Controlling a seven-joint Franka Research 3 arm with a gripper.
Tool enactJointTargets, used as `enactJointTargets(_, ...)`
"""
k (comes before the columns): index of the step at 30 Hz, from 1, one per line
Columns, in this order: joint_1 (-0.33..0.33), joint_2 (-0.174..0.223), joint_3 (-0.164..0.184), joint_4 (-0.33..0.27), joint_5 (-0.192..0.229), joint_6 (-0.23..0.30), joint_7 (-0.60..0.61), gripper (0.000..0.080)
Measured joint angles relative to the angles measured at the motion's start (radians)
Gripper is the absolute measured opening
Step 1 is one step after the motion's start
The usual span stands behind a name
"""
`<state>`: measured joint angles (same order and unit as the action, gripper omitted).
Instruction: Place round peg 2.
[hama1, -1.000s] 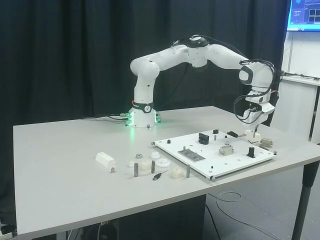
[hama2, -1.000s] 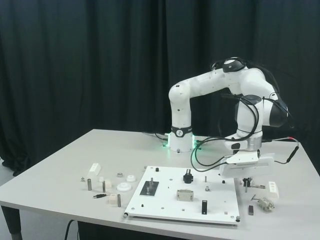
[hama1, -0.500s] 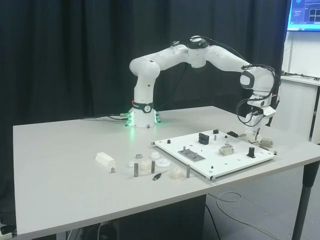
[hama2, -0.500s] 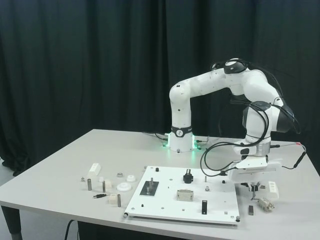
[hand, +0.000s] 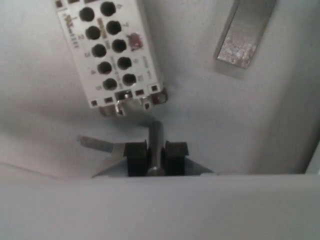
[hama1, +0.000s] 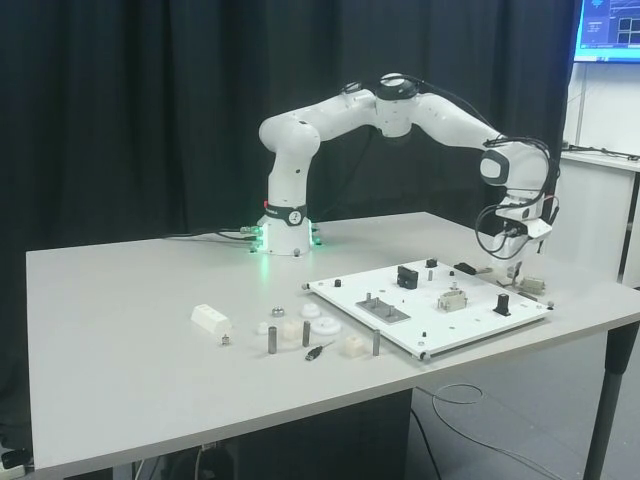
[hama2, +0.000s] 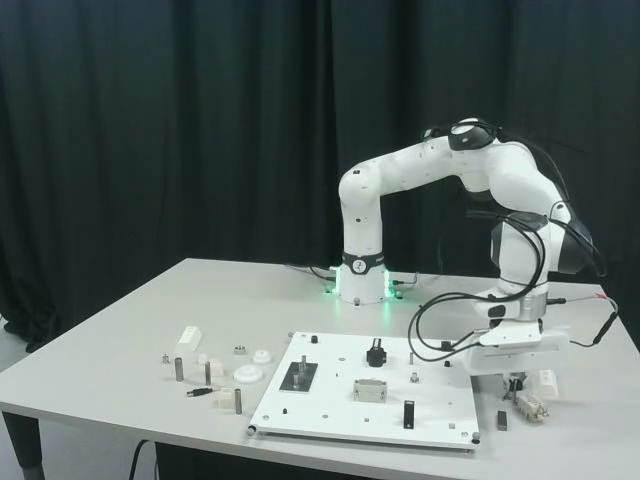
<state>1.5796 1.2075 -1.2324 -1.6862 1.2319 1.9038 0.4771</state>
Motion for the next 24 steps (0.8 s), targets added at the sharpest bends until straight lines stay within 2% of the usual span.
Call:
enactJointTargets(11,0.000,0.000,0.009,0.001,0.000,0.009,0.002,0.0072)
enactJointTargets(12,0.000,0.000,0.009,0.002,0.000,0.009,0.004,0.0155)
enactJointTargets(17,-0.001,0.000,0.008,0.005,0.000,0.009,0.009,0.0155)
enactJointTargets(18,-0.001,-0.001,0.008,0.006,0.000,0.009,0.010,0.0486)
enactJointTargets(24,-0.001,-0.010,0.005,0.014,0.000,0.007,0.022,0.0486)
